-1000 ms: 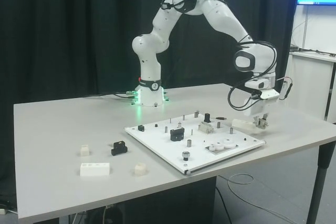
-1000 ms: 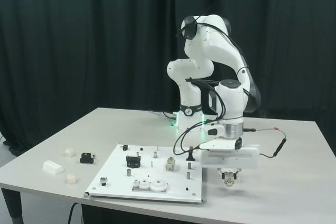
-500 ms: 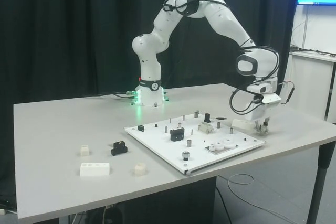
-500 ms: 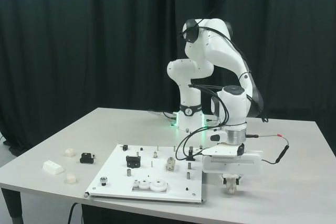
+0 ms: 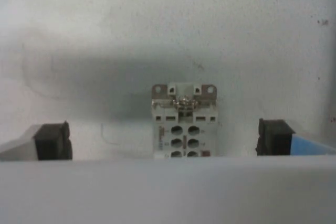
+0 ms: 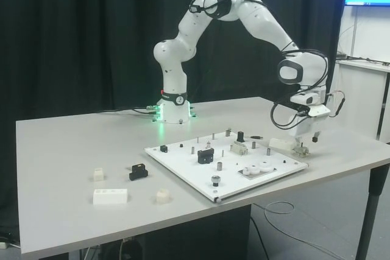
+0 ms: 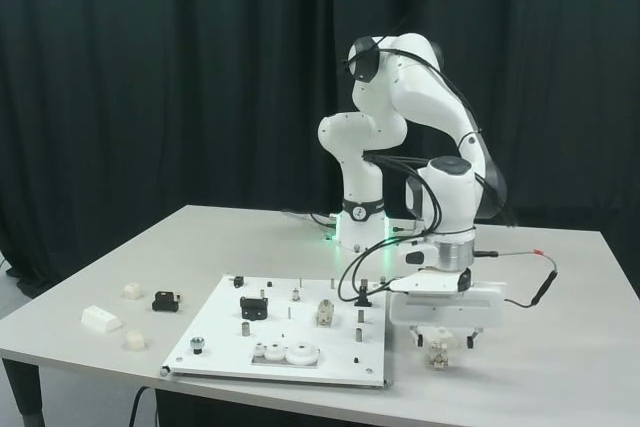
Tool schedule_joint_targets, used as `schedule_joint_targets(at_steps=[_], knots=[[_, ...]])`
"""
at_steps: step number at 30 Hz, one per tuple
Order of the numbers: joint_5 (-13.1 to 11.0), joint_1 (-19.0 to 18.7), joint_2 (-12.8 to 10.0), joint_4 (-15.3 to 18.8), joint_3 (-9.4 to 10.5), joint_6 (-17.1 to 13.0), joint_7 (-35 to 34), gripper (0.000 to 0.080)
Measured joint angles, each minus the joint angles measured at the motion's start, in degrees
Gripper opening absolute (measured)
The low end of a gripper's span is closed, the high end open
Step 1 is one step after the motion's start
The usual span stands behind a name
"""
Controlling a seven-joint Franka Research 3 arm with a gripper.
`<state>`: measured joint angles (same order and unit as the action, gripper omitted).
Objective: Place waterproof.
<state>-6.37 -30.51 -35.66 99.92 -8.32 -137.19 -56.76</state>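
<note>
The gripper (image 5: 164, 140) stands wide open, its black fingertips (image 5: 52, 141) well apart on either side of the waterproof connector (image 5: 182, 120), which lies on the grey table (image 7: 560, 347) at lower right of the second room view, just beside the white board (image 7: 300, 372). The placing looks done (the release, at least); next the arm should lift straight up. No containers are in view.

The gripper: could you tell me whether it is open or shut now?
Open: in the wrist view both fingertips stand wide apart of the connector, which lies on the table.
</note>
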Motion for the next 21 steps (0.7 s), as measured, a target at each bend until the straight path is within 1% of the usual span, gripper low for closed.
schedule_joint_targets(at_steps=[4, 5, 6, 14, 21], knots=[[0.00, 0.00, 0.05, -1.06, -0.03, 1.81, 0.00, 0.0753], [0.00, 0.01, 0.05, -1.26, -0.05, 2.18, 0.00, 0.0789], [-0.01, 0.02, 0.06, -1.48, -0.07, 2.60, 0.00, 0.0798], [-0.06, 0.04, 0.12, -2.08, -0.69, 4.46, -0.84, 0.0800], [-0.05, 0.06, 0.13, -2.17, -1.66, 5.94, -0.96, 0.0800]])
